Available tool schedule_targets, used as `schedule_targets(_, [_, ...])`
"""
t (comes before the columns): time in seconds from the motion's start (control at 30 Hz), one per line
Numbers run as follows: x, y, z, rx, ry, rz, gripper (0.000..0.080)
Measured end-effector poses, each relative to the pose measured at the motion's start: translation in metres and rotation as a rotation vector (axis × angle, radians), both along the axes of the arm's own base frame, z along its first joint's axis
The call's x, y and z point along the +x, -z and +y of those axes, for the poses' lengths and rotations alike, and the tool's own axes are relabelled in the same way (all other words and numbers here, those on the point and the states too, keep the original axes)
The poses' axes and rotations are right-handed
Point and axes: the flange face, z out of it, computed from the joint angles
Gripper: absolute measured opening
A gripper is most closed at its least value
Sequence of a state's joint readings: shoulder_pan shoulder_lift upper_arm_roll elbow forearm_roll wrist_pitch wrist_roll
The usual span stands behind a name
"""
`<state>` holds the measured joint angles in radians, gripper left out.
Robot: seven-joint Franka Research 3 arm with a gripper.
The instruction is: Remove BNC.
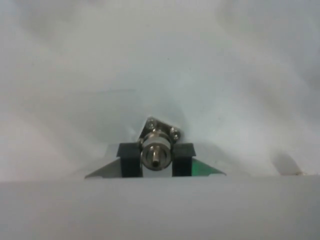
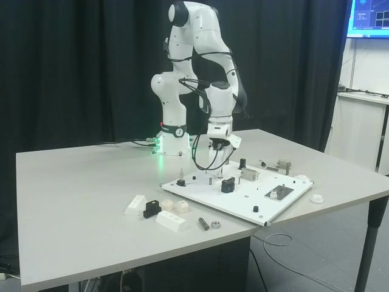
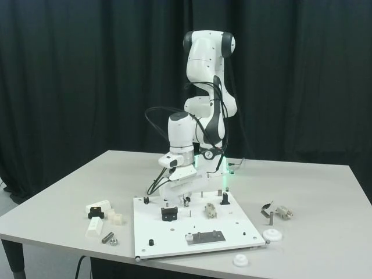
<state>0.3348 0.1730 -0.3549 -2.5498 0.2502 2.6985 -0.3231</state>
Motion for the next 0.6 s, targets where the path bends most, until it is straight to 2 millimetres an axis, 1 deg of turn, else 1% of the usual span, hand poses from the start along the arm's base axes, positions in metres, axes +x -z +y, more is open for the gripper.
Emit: schedule_targets(0.6, [0.0001, -0.0006, -0.0005, 0.0, -0.006, -0.002, 0.0123])
